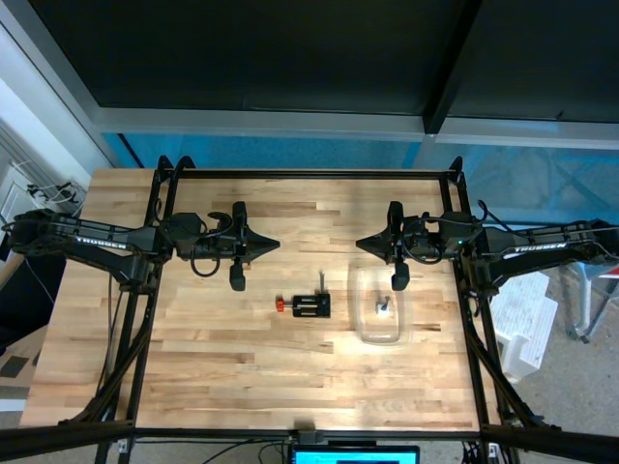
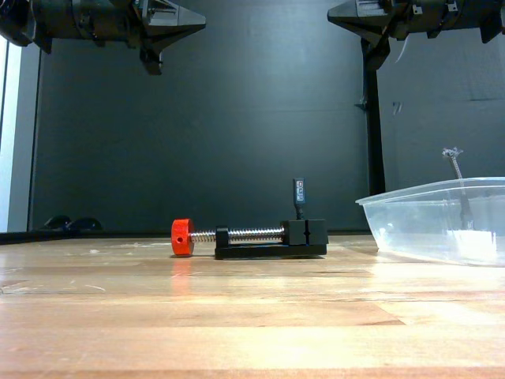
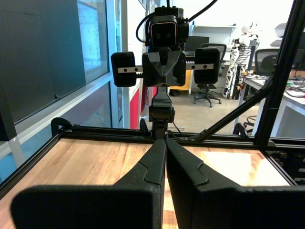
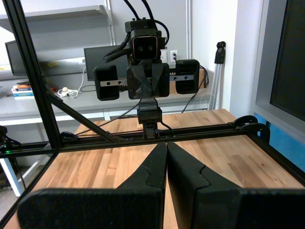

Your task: Pick the usb-c connector and install on the hub

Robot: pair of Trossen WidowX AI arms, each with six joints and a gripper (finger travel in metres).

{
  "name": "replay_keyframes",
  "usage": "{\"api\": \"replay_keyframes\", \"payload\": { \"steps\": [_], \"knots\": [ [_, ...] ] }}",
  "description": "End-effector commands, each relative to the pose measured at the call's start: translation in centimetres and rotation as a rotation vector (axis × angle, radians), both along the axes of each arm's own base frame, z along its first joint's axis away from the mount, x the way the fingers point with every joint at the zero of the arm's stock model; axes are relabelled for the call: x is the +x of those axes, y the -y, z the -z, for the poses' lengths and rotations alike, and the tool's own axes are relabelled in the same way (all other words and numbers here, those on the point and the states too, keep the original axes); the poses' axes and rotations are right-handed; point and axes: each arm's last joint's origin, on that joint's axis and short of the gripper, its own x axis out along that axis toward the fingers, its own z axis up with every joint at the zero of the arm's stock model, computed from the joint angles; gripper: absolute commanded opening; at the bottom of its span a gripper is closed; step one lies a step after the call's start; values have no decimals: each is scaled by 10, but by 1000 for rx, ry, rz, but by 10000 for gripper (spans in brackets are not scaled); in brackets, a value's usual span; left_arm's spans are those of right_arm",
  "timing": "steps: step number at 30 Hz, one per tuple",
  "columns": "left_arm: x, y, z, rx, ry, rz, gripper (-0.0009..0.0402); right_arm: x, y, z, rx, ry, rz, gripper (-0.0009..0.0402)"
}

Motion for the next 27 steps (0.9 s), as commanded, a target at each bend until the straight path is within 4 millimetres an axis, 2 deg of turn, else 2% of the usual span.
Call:
{"api": "replay_keyframes", "payload": {
  "steps": [1,8,19,27],
  "knots": [
    [0,0,0,0,0,0,0,0,0,-2,0,19,0,0],
    [0,0,0,0,0,0,0,3,-2,1,5,-38,-51,0],
    [0,0,0,0,1,0,0,-14,-5,-17,16,-534,-61,0],
    [0,0,0,0,0,0,0,-21,-8,-11,19,-882,-65,0]
  ]
}}
